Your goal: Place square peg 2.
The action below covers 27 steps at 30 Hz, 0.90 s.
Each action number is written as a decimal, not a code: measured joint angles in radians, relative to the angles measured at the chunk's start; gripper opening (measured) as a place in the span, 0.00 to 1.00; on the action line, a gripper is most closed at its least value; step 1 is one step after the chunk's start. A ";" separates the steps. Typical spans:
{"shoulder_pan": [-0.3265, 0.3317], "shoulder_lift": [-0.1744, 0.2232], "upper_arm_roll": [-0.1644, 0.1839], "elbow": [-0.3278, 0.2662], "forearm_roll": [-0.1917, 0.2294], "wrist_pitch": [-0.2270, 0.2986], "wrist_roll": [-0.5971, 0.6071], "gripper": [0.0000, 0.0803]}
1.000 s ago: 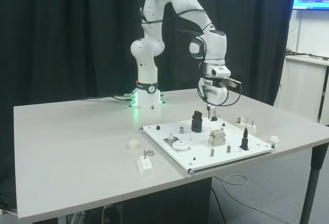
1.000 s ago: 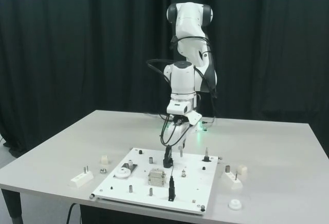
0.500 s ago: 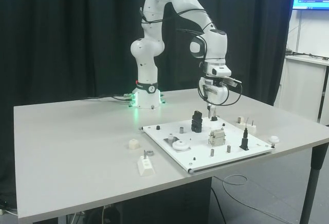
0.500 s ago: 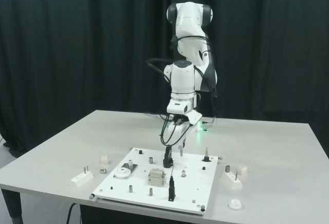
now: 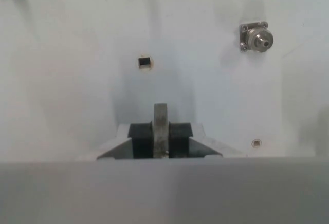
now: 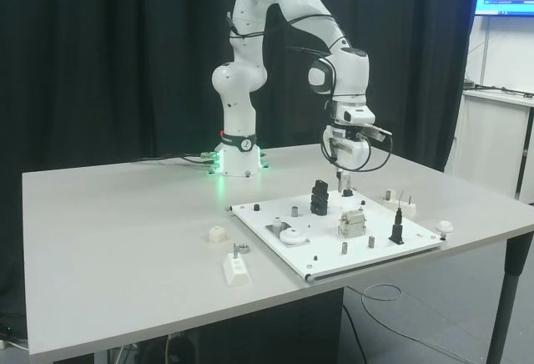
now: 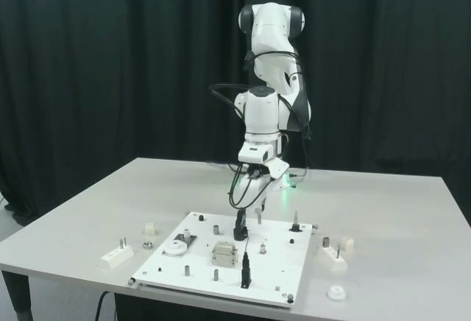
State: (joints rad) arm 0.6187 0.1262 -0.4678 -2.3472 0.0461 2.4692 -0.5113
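Arm: white Franka arm, bolted at the back of the grey counter, bent over and reaching down toward the white board; a green glow shows at its base.
Gripper: gripper hangs above the far part of the board; in the first room view the gripper sits right of centre of the frame, in the second room view at the centre.
Fingers: black fingers pressed in from both sides on a slim grey bar, seen in the wrist view.
Square peg 2: the grey peg stands upright between the fingers, low in the centre of the wrist picture, held above the board, not touching it as far as the room views show.
Square hole: small dark square hole in the board, apart from the peg tip, in the upper middle of the wrist picture.
Metal fitting: grey bolted fitting, upper right of the wrist picture.
Board parts: black block, white round disc, grey boxy connector, black upright plug.
Loose parts on counter: small white blocks to the left of the board in the first room view, a white cap at its right.
Backdrop: black curtain behind the counter.
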 joint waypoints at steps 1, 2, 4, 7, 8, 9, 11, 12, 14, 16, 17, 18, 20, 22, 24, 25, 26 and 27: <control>0.000 0.000 0.000 0.001 0.000 0.000 0.009 0.08; 0.001 0.000 0.001 0.001 0.000 0.000 0.018 0.08; 0.002 0.000 0.003 0.003 -0.001 0.000 0.030 0.08; 0.006 -0.001 0.005 0.004 -0.001 0.000 0.046 0.08; 0.008 -0.002 0.006 0.004 -0.001 0.000 0.056 0.08; 0.010 -0.003 0.007 0.004 -0.001 0.000 0.067 0.08; 0.016 -0.005 0.010 0.004 -0.001 0.000 0.093 0.08; 0.019 -0.006 0.011 0.004 -0.001 0.000 0.105 0.08; 0.025 -0.008 0.016 0.004 -0.001 0.000 0.127 0.08; 0.031 -0.009 0.023 0.004 -0.001 0.000 0.155 0.08; 0.033 -0.010 0.028 0.004 -0.001 0.000 0.171 0.08; 0.036 -0.011 0.033 0.004 -0.001 0.000 0.188 0.08; 0.043 -0.012 0.042 0.004 -0.001 0.000 0.225 0.08; 0.050 -0.013 0.052 0.004 -0.001 0.000 0.267 0.08; 0.058 -0.014 0.062 0.004 -0.001 0.000 0.312 0.08; 0.062 -0.014 0.066 0.004 -0.001 0.000 0.334 0.08; 0.067 -0.014 0.070 0.004 -0.002 0.000 0.354 0.08; 0.072 -0.015 0.073 0.004 -0.004 0.000 0.374 0.08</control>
State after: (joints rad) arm 0.6905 0.1114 -0.3943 -2.3429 0.0424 2.4695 -0.1375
